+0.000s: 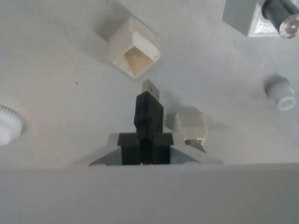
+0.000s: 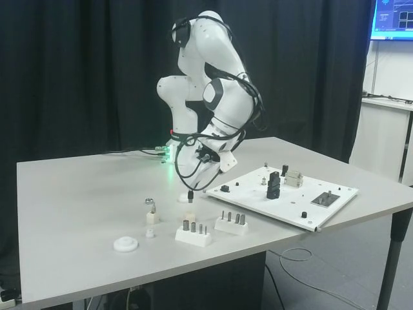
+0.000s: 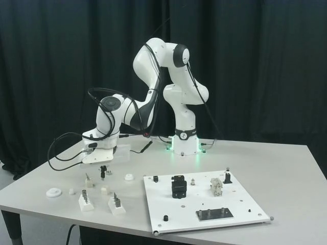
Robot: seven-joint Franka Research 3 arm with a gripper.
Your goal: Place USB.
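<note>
On the grey bench (image 2: 77, 194), the white board (image 2: 284, 200) is seen well apart from the tool (image 1: 145, 156), which is clamped on the black USB (image 1: 148, 112) above a small holder (image 1: 134, 46); a tilted plug could be jammed at insertion.

You see the gripper (image 1: 145, 151) with its black fingers (image 1: 128, 148) closed on a black USB plug (image 1: 149, 114), the metal tip pointing away from the camera over the grey table (image 1: 56, 70). Just beyond the tip sits a hollow cube-shaped holder (image 1: 134, 46), open side up. Close beside the plug lies a pale connector (image 1: 190, 128) with a small metal end. Further off you find a small white cap (image 1: 280, 92), a white toothed disc (image 1: 8, 125) at the frame edge, and a grey block (image 1: 243, 16) holding a dark cylinder (image 1: 280, 14)
</note>
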